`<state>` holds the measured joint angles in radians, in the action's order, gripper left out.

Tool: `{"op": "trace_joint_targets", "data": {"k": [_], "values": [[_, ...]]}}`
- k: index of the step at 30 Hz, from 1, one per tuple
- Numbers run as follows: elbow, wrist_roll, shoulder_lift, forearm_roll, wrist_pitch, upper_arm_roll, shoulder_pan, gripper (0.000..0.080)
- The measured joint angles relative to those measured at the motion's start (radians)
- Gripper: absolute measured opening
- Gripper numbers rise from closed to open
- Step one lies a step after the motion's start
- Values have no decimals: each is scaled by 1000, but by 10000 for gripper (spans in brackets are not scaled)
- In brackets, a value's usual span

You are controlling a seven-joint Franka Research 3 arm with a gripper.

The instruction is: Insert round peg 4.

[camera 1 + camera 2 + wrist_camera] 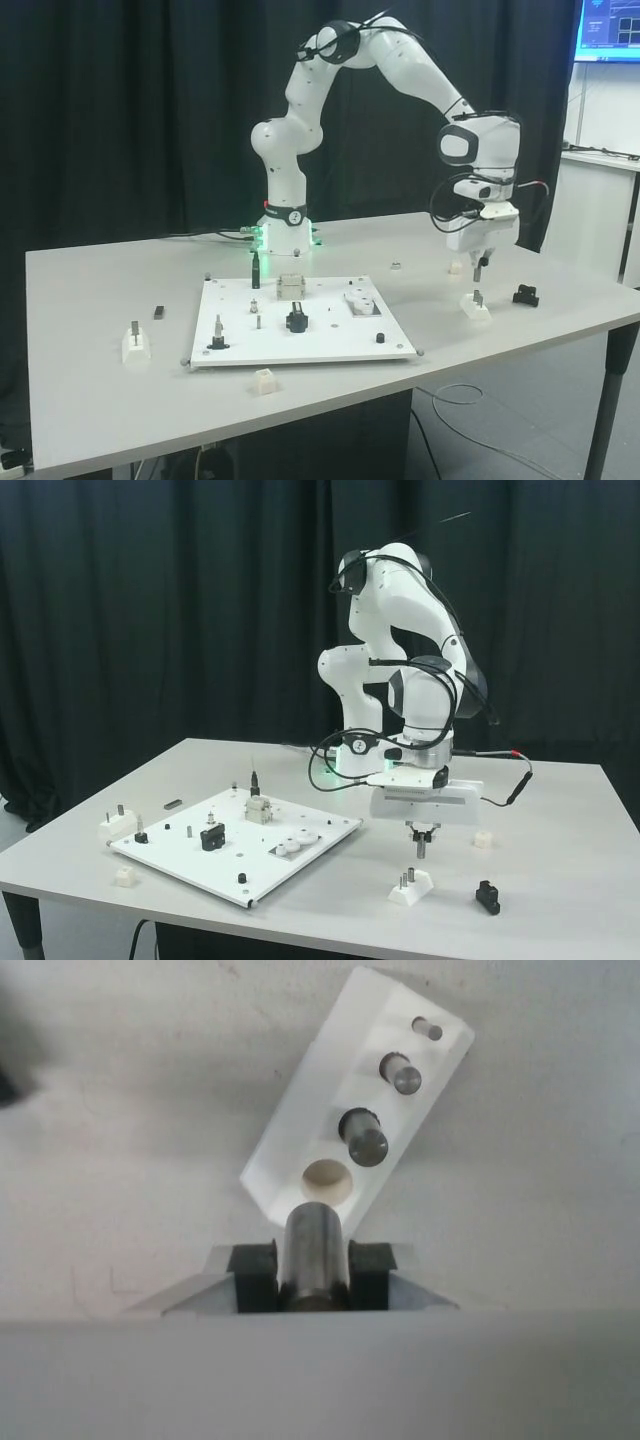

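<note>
Count from the views:
- 1 white peg holder block (352, 1100), near the table's (90, 300) right edge; 4 holes in it.
- 3 pegs seated in the block: small (431, 1030), medium (402, 1074), larger (366, 1142). 1 hole (326, 1177) open.
- 1 more peg (314, 1255), clamped between the gripper's (313, 1275) 2 fingers.
- 1 white assembly board (300, 325), mid-table.
- 3 other small white blocks: (135, 345), (264, 380), (482, 840).
- 1 black clip (525, 295) near the right edge.
</note>
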<state>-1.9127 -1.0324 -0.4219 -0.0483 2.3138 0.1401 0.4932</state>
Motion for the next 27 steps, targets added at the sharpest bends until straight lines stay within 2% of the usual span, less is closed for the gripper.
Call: {"op": "trace_joint_targets", "data": {"k": [27], "values": [[0,0,10,0,-2,0,1,146]]}}
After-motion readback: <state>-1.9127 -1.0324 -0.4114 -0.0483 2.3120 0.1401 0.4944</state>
